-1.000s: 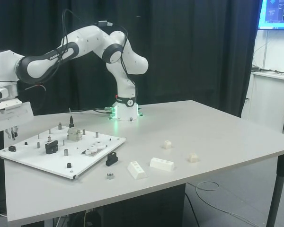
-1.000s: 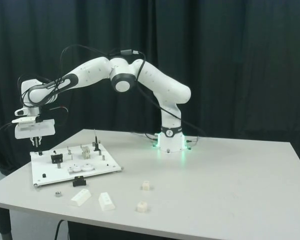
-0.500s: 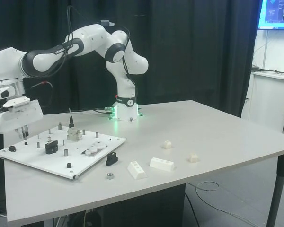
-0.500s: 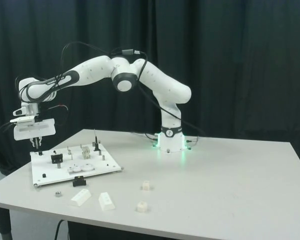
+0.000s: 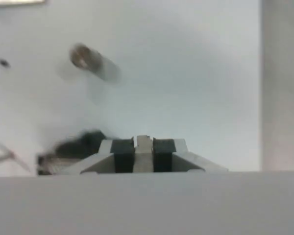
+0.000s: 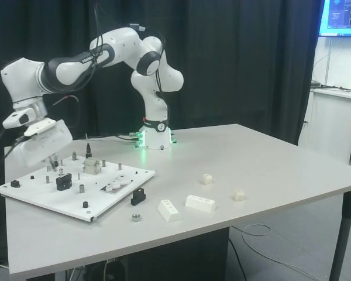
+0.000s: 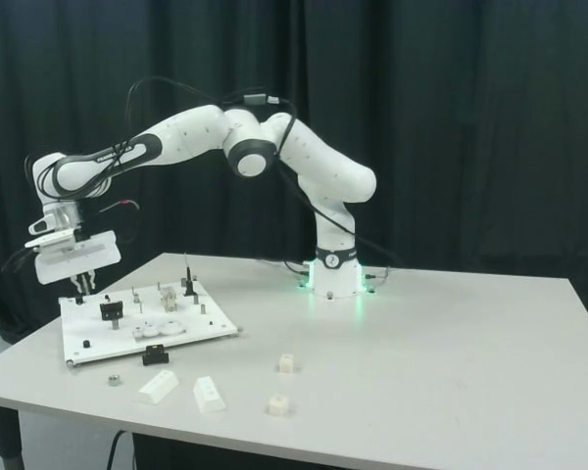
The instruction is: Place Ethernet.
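Right at the fingertips, a small white Ethernet plug (image 5: 143, 152) sits pinched between the two black finger pads (image 5: 122, 154), and the two-finger gripper (image 5: 143, 155) is clamped tight around it with no gap either side. From the room cameras the plug itself is too small to make out. The gripper (image 6: 51, 159) hangs tilted above the far left corner of the flat white assembly board (image 6: 105, 196), clear of its surface, and the second room view shows the gripper (image 7: 81, 284) just over the board (image 7: 88, 338) edge.

In the wrist view a grey metal peg (image 5: 81, 55) stands up from the board (image 5: 186, 73), and a blurred dark fitting (image 5: 81, 142) lies close beside the fingers; I can't tell what it is.

Out on the board there is a black block (image 6: 63, 182) and a pair of white discs (image 6: 116, 184). Off the board's near edge, on the grey table (image 6: 269, 158), lie a small black clip (image 6: 138, 196), a metal nut (image 6: 136, 217), two white rectangular blocks (image 6: 168, 209) (image 6: 200, 202) and two small cubes (image 6: 207, 178) (image 6: 238, 194). A green light (image 6: 141, 140) glows at the white arm's base.
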Robot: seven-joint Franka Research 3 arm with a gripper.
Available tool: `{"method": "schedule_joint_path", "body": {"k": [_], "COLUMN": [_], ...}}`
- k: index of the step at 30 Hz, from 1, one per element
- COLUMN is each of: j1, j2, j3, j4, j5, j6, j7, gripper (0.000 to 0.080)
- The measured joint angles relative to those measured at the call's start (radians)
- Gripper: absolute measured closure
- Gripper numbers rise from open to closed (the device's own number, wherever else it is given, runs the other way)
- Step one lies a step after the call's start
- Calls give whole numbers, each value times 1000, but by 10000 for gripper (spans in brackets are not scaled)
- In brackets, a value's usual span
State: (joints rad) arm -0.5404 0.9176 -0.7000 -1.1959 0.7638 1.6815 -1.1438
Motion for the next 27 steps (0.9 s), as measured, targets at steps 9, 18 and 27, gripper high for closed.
{"method": "schedule_joint_path", "body": {"k": [9, 18, 27], "j1": [78, 181, 291], "j2": [-48, -120, -189], "j3": [-3, -20, -40], "j4": [-104, -255, -391], "j5": [0, -1, -1], "j6": [-30, -9, 64], "j7": [18, 35, 86], "gripper": [725, 725, 725]}}
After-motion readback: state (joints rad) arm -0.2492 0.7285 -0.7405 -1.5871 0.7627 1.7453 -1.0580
